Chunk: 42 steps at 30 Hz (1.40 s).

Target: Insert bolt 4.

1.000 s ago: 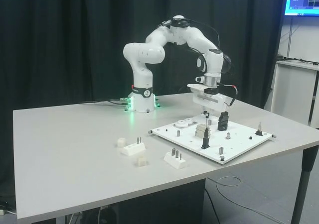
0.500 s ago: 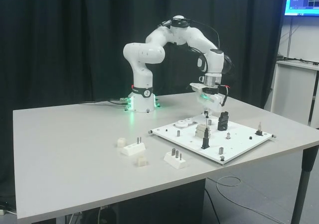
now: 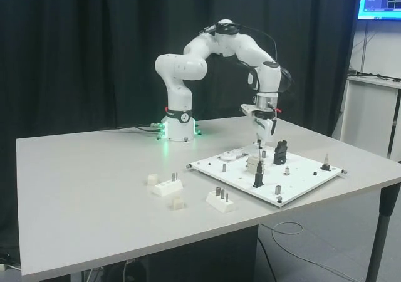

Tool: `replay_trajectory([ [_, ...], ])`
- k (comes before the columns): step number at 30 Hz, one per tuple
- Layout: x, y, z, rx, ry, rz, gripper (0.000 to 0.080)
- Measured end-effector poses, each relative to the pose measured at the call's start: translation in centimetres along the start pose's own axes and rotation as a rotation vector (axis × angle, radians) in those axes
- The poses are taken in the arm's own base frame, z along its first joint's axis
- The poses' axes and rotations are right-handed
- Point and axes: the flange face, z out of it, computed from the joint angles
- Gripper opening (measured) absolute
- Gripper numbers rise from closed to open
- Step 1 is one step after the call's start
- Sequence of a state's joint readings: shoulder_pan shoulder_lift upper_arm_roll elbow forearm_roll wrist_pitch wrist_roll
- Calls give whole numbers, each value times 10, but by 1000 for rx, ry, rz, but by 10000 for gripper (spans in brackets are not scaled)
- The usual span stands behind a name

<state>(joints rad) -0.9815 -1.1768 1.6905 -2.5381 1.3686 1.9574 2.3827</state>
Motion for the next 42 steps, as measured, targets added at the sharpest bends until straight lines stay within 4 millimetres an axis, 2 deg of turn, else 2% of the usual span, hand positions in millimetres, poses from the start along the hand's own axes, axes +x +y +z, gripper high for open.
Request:
replay_trajectory([
  [42, 0, -22, 2, -135, 27, 213, 225],
])
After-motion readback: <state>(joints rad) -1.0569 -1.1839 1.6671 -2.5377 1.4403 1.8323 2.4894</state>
